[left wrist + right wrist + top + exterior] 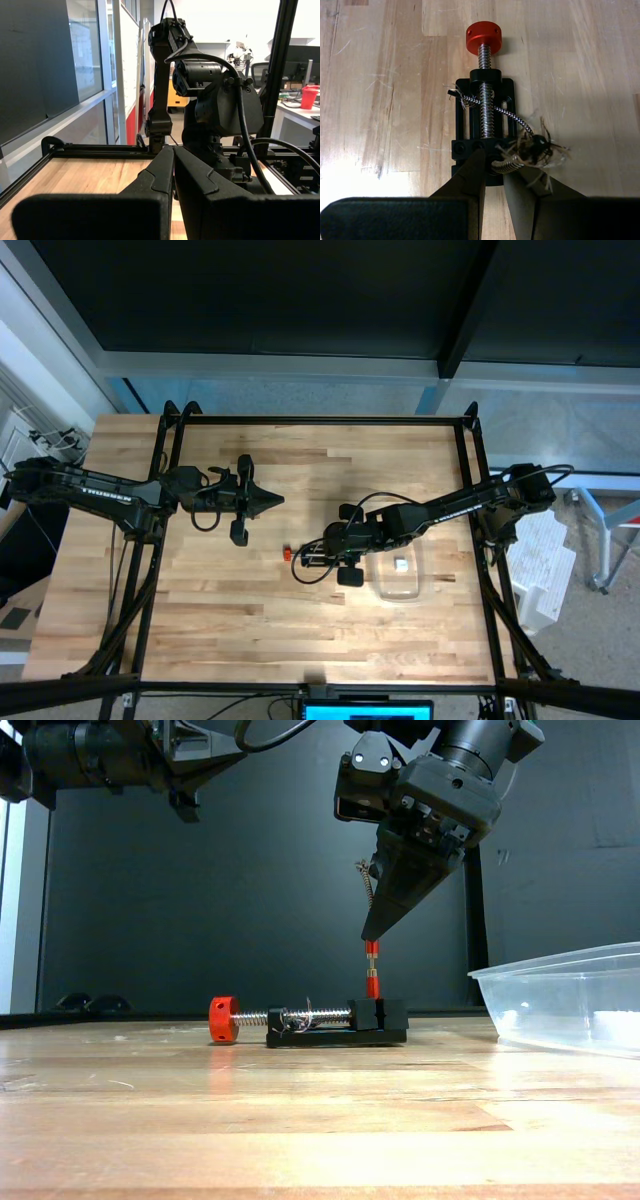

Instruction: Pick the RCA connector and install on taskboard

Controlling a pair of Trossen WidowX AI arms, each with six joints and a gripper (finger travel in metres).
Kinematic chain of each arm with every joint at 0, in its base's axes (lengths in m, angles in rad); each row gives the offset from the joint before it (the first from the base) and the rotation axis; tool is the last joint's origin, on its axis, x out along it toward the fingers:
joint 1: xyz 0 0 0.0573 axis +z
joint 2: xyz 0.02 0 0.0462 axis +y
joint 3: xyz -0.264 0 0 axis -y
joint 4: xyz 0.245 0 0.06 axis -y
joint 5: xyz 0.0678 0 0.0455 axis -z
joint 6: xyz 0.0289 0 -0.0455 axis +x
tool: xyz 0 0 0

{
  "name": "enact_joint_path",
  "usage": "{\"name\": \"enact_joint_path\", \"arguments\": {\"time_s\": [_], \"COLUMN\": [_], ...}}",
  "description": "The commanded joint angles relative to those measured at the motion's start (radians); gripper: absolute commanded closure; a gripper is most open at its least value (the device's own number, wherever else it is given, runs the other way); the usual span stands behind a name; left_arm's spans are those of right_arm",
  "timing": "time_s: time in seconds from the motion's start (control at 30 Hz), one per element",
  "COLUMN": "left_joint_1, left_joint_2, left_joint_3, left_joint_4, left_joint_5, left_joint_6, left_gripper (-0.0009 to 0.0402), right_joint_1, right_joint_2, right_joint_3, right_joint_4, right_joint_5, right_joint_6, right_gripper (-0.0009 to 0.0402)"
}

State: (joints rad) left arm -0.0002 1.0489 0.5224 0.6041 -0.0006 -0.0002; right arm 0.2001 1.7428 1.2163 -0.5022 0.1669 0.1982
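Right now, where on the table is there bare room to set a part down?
Bare: the near strip of table in front of the taskboard and clear tray. Crowded: centre, where the right hand holds the RCA connector at the taskboard; the left hand hovers to its left.

Right gripper (369, 934), clamping the RCA connector (371, 970), covers the taskboard (335, 1020) at frame centre, with a clear tray (560, 982) nearby on its right. Left gripper (278, 500), pinched together, hangs centre-left. The lower-left table (200, 620) lies open.
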Motion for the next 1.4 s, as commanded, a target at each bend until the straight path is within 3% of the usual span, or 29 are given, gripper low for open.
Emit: {"name": "enact_joint_path", "arguments": {"time_s": [0.03, 0.4, 0.47, 1.4], "left_joint_1": [0.0, 0.0, 0.0, 0.0], "left_joint_2": [0.0, 0.0, 0.0, 0.0], "left_joint_3": [0.0, 0.0, 0.0, 0.0], "left_joint_4": [-0.001, -0.001, -0.001, -0.001], "left_joint_5": [0.0, 0.0, 0.0, 0.0], "left_joint_6": [0.0, 0.0, 0.0, 0.0], "left_gripper": [0.0393, 0.0393, 0.0393, 0.0393], "right_joint_1": [0.0, 0.0, 0.0, -0.002], "right_joint_2": [0.0, 0.0, 0.0, 0.022], "right_joint_3": [-0.004, -0.004, -0.004, -0.019], "right_joint_4": [0.0, 0.0, -0.001, 0.023], "right_joint_5": [0.0, 0.01, 0.025, 0.016], "right_joint_6": [0.001, -0.002, -0.003, -0.002], "right_gripper": [0.0393, 0.0393, 0.0393, 0.0393]}}
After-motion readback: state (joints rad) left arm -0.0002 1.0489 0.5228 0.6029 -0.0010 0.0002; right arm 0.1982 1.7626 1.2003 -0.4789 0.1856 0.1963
